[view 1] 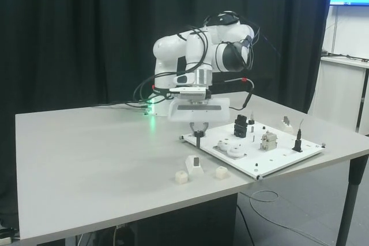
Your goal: Insert square peg 3.
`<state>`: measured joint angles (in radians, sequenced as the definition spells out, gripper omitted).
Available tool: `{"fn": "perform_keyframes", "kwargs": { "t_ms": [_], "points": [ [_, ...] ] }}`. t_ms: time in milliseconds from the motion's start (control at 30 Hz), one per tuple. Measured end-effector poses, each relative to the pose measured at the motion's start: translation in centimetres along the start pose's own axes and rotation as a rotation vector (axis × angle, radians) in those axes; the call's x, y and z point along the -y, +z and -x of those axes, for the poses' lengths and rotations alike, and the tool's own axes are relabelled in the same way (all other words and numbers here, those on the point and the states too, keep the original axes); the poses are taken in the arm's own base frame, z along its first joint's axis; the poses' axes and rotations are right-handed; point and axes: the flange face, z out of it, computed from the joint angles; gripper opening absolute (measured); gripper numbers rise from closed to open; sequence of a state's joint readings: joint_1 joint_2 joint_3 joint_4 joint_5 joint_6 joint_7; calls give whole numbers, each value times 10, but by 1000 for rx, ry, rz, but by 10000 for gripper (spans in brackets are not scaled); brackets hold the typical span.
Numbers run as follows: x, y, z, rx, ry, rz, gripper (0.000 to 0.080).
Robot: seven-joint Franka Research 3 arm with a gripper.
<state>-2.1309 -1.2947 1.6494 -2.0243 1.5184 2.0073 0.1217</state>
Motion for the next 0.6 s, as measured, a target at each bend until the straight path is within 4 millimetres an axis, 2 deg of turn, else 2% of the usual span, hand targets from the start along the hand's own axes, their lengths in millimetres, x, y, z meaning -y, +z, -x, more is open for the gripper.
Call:
{"fn": "perform_keyframes", "kwargs": {
  "t_ms": [233, 600],
  "points": [
    [13, -5, 5, 3, 58, -18, 111],
    [51, -13, 25, 29, 132, -35, 111]
  ]
}}
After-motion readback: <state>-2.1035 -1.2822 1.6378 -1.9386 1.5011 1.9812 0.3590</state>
